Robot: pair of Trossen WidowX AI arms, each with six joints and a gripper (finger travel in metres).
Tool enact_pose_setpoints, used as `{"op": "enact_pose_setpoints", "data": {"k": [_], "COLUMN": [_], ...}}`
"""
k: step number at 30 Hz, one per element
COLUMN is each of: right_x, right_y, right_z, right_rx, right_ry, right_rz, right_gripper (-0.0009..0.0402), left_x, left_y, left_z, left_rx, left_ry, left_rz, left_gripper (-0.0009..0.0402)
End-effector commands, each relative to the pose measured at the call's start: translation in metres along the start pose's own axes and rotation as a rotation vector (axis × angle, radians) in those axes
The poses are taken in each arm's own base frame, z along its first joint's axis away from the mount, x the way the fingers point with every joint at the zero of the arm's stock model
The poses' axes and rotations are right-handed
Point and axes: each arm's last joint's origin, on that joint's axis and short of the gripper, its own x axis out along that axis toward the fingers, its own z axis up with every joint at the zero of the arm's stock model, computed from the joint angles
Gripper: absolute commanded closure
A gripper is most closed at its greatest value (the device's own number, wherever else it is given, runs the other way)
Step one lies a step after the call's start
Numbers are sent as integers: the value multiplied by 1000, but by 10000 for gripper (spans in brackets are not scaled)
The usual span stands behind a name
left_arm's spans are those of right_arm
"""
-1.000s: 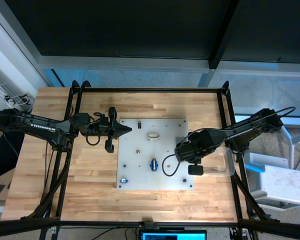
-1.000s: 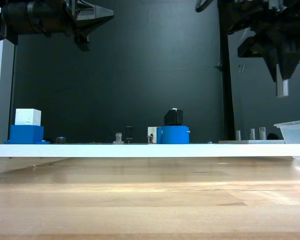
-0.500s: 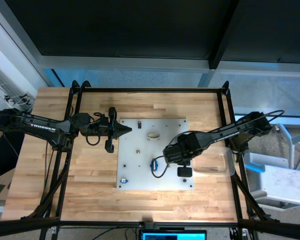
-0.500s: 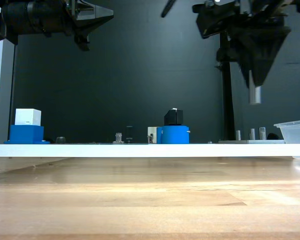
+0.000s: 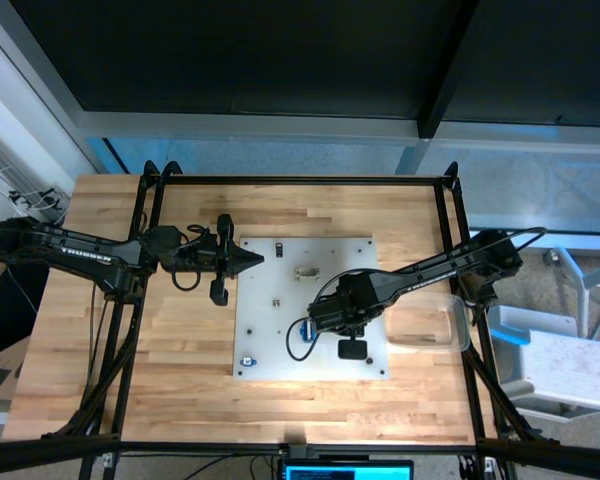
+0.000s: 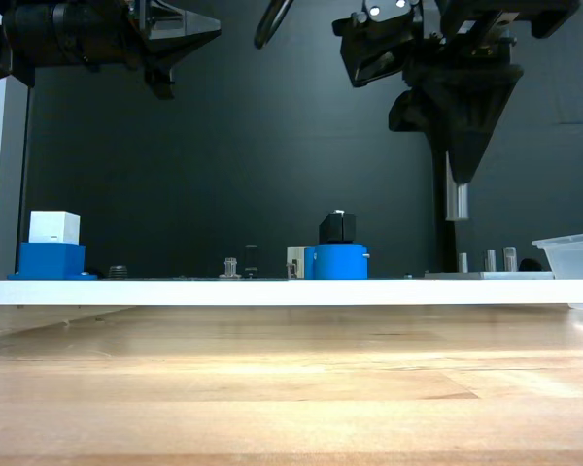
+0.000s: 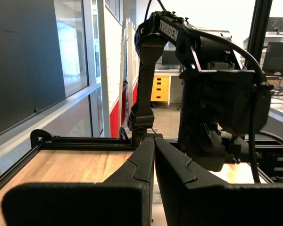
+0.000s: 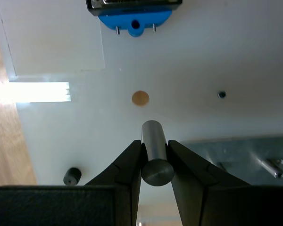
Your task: Pick the 16mm cylinder and place it in the taskboard
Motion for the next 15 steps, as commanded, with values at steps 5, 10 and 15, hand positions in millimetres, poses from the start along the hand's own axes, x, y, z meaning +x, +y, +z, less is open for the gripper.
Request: {"op": "enact_pose_setpoints", "data": {"k": [5, 10, 15], "right_x": [12, 15, 16], "right_y": [4, 4, 4], "right_z": [9, 10, 9], "right_rx": [3, 4, 6], "right_ry": [-3, -14, -13], "right_rz": [17, 21, 21], "right_gripper": [355, 355, 355], "left_x": [0, 0, 0], "left_y": [0, 0, 0], "left_z": [0, 0, 0], "left_rx": [0, 0, 0], "left_ry": [0, 0, 0], "left_rz": [0, 0, 0], "left_gripper": [393, 393, 393]}}
